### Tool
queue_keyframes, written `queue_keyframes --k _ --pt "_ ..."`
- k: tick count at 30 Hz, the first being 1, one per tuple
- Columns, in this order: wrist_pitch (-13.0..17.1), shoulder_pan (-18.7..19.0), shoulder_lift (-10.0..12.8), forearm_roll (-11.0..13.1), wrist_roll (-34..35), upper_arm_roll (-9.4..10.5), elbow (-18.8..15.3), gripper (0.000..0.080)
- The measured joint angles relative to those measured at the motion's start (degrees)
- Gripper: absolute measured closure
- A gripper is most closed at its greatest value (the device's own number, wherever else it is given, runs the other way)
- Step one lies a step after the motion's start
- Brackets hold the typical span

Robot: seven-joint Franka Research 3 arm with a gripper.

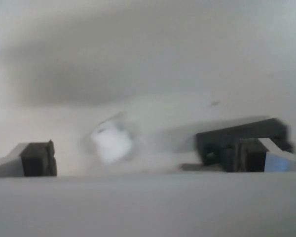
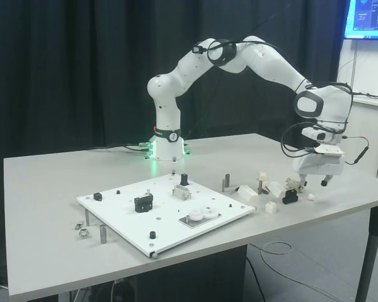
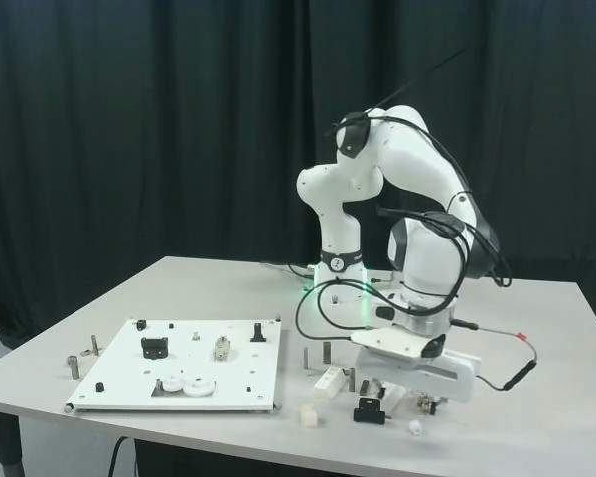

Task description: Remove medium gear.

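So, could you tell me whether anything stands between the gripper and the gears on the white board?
Yes: the open gripper hangs off the board; loose white blocks, a black part and an upright peg stand between it and the gears.

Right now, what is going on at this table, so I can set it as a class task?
A white Franka arm's tool hangs low over the grey table, off to the side of the white board. Its fingers are open, with a small white gear on the table beneath them. Two more white gears sit on the board.
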Motion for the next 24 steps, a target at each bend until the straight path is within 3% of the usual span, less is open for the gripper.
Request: queue_keyframes --k 13,24 --pt "-4.03 -1.18 0.00 -5.58 3.22 -4.10 1.25 0.0003" --pt "-8.85 -7.36 -0.07 -9.45 3.46 -3.74 3.68 0.0003"
